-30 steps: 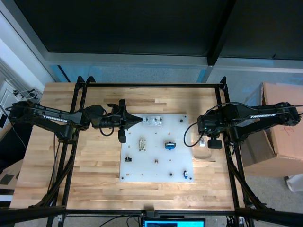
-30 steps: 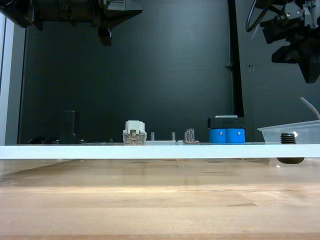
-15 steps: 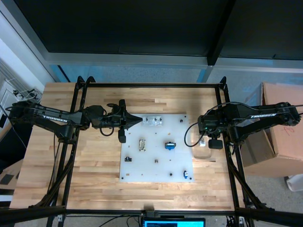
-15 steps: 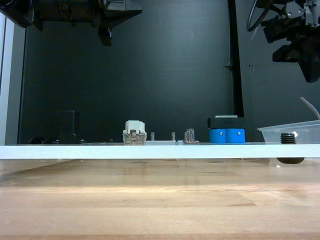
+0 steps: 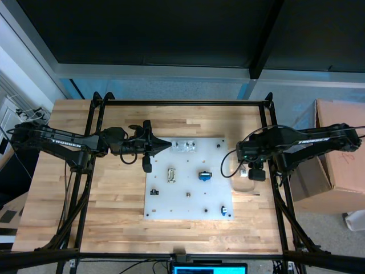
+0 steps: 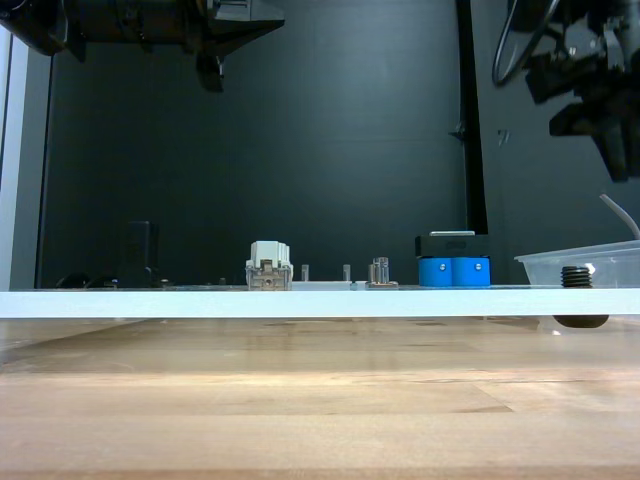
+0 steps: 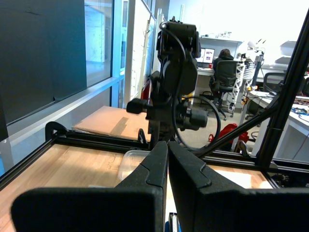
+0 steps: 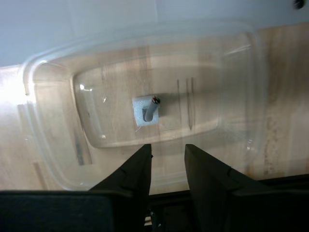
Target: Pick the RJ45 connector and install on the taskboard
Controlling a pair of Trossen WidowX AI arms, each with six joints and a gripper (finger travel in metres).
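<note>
Connector (image 8: pixel 146 112) lay loose in a clear tray (image 8: pixel 48 159) at the board's (image 5: pixel 188 208) three o'clock, below the right claw (image 8: pixel 168 150), its fingers (image 8: pixel 140 166) slightly apart and empty. Left claw (image 7: pixel 167 145), closed, hovered at the board's ten o'clock.

A wooden table (image 5: pixel 114 217) fills the middle of the high view, ringed by a black metal frame (image 5: pixel 182 103). A cardboard box (image 5: pixel 336 171) stands off the table at the right edge, and a lit screen (image 5: pixel 209 268) shows at the bottom edge. A clear plastic tray (image 5: pixel 242 185) lies on the table right of centre. A blue block (image 5: pixel 205 175) sits near the centre, with a pale block (image 5: pixel 170 174) to its left. The left wrist view takes in an office with a seated person (image 7: pixel 225 55), a chair (image 7: pixel 227 79) and a flat cardboard sheet (image 7: pixel 113 123).
</note>
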